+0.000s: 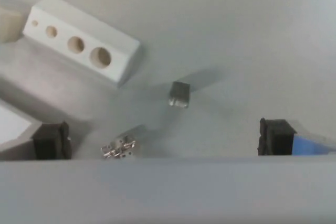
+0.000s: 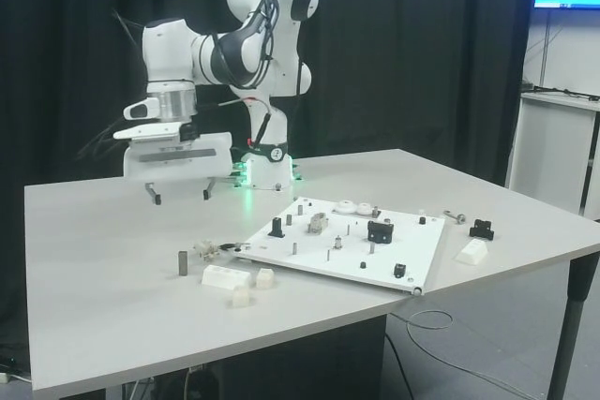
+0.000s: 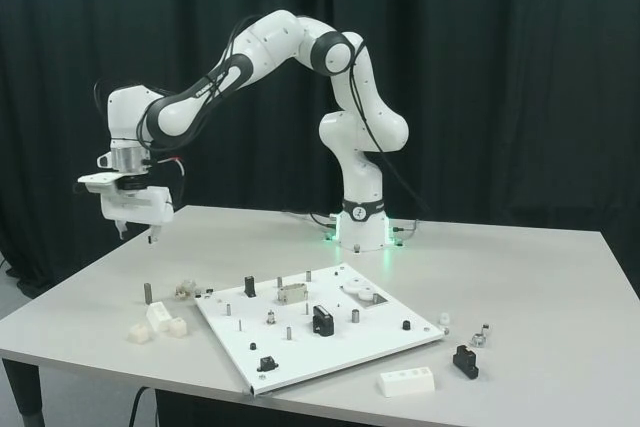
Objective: Remove round peg 2.
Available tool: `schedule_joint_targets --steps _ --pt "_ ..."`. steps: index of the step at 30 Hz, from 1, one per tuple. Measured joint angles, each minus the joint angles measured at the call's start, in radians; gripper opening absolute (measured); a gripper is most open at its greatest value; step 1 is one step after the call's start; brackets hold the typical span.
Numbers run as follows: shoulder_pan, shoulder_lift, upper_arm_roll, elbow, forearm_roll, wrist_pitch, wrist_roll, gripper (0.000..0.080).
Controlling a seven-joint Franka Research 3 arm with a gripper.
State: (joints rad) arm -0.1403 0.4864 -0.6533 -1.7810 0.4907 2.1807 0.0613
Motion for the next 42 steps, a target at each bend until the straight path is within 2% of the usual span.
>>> schedule_joint_targets --steps 8,18,31,42 --pt "0.03 -0.019 0.0 -0.019 0.0 -0.037 -0.062 0.08" --pt "0.101 -0.076 0.0 -0.124 0.0 -0.04 -0.063 0.08" --pt "0.199 -0.14 -0.002 -0.259 -0.009 0.093 -0.028 0.08" --pt "0.296 -0.152 -0.001 -0.315 -0.009 0.184 0.032 0.08"
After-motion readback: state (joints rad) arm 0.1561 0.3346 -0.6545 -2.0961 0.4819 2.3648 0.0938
